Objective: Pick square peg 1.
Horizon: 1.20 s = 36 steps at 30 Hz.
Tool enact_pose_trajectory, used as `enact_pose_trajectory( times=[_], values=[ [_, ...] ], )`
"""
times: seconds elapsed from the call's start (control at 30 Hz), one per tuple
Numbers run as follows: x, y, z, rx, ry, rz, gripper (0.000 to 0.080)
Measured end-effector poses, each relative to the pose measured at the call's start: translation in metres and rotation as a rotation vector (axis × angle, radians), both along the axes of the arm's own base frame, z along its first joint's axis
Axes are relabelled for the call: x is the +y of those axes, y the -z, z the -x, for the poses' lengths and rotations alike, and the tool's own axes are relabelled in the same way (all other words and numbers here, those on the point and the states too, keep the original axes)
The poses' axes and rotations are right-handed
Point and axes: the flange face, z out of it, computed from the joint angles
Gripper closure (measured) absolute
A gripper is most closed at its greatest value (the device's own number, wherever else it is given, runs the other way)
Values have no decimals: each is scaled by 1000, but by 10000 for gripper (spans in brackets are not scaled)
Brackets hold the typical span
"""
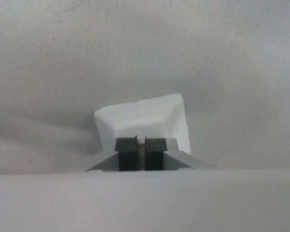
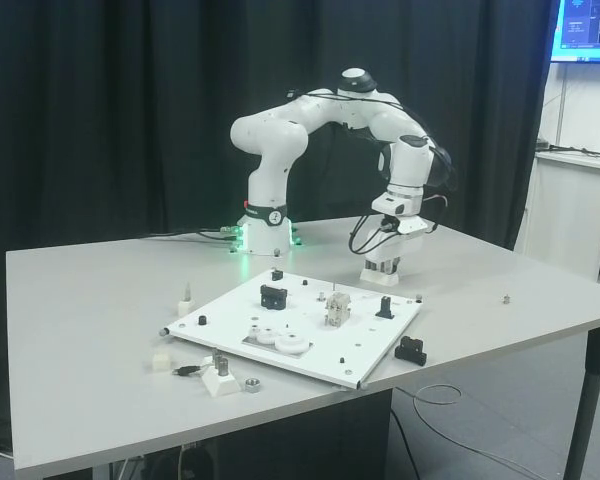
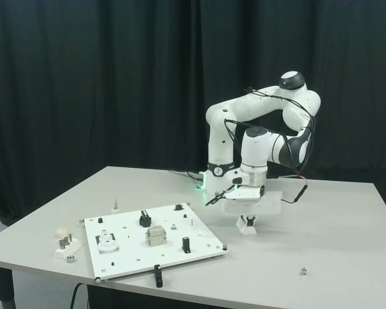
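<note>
The square peg (image 1: 140, 151) shows only as a thin sliver between my two black fingertips. It stands in a small white holder (image 1: 144, 118) on the grey table, to the right of the white board in the first room view. My gripper (image 1: 140, 153) reaches straight down onto that holder (image 2: 378, 275) and is shut on the peg. In both room views the gripper (image 2: 382, 262) (image 3: 249, 219) sits right on top of the holder (image 3: 246, 227), and the peg itself is hidden there.
A white assembly board (image 2: 380, 335) (image 3: 206, 248) with several small parts lies beside the holder. A black piece (image 2: 411, 349) (image 3: 157, 275) stands at the board's edge. A small bolt (image 2: 505, 297) (image 3: 303, 271) lies alone. Another white holder (image 2: 218, 376) (image 3: 65, 248) sits at the far side.
</note>
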Motion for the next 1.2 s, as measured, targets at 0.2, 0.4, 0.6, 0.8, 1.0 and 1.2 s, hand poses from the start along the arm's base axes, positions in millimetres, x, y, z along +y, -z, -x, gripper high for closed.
enact_pose_trajectory(
  times=[0.2,0.4,0.6,0.8,1.0,1.2],
  values=[
    [2,-1,-3,-15,4,-13,775],
    [4,-4,-8,-33,2,-14,775],
    [4,-11,-15,-56,3,-16,776],
    [4,-23,-22,-80,6,-22,776],
    [3,-37,-27,-100,4,-19,777],
    [2,-54,-32,-101,-5,-16,777]
  ],
)
